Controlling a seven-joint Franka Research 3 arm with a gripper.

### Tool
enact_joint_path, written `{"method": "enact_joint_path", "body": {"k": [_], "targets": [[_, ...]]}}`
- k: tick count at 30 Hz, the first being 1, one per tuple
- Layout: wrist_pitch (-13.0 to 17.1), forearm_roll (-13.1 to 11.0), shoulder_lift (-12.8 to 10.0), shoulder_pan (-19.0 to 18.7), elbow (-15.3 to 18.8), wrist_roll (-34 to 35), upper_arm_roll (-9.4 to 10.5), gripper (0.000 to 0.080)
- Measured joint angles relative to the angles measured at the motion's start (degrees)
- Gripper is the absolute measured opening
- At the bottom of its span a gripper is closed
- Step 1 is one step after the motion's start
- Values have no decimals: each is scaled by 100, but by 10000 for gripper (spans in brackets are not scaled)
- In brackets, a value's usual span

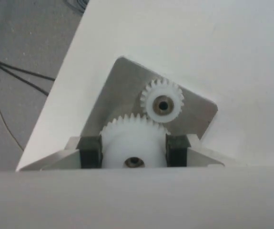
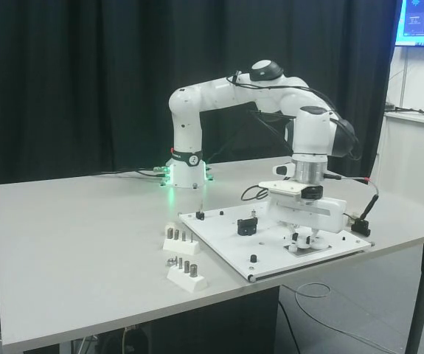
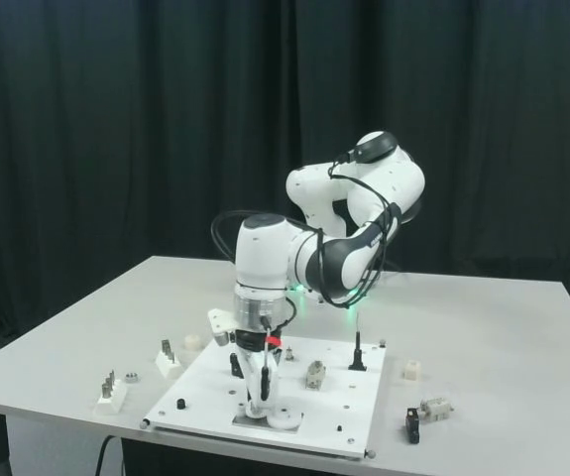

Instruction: Insert medium gear.

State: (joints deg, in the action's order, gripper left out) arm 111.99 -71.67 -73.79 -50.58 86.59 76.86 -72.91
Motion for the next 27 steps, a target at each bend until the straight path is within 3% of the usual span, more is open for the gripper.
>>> {"method": "enact_joint_path", "body": {"k": [7,15,27], "targets": [[66,13,-3,-44,40,-21,0,283],[95,10,-4,-50,46,-745,13,283],[113,-3,-1,-51,60,-544,21,283]]}}
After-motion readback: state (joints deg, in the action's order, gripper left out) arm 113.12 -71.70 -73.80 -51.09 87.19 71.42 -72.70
